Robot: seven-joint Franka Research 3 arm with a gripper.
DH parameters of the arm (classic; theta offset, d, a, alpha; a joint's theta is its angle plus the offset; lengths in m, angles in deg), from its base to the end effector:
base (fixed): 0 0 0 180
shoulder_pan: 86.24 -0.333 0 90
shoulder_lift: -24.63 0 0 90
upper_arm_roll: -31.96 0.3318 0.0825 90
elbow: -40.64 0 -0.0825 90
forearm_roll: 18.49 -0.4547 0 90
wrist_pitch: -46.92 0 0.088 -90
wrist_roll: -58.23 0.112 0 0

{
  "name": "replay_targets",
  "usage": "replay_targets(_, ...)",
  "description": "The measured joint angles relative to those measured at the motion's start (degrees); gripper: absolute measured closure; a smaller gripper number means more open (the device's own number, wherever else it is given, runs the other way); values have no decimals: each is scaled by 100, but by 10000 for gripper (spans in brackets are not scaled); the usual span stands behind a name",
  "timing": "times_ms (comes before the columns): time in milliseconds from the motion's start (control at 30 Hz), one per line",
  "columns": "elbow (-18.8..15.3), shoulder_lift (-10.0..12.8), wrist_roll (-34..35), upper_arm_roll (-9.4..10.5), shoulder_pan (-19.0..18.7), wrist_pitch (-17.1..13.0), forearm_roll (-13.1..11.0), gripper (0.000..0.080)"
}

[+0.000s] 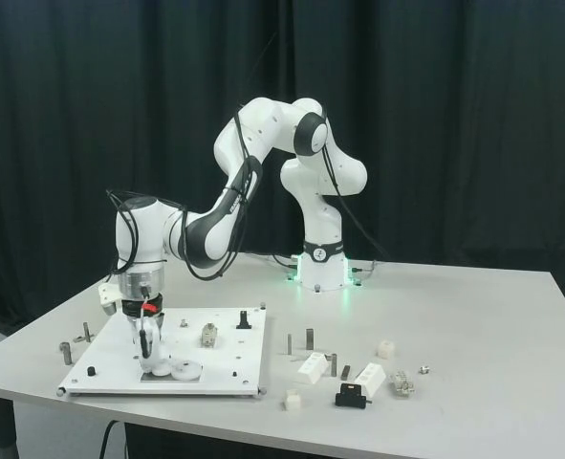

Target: Remove small gear.

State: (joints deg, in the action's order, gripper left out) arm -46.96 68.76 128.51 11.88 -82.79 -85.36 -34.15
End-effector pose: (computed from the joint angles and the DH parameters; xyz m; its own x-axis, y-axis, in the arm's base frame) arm 0.7314 -0.2701 0.1892 -0.1465 -0.9880 0.0493 -0.9883 0.1440 -0.0509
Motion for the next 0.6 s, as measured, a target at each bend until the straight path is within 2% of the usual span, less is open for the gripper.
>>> replay_targets(200,2,-4,-80,0,1,17,-9,665)
replay_targets(433,2,-4,745,-3,10,19,-43,665)
replay_targets(600,2,-4,839,-3,9,19,-42,665)
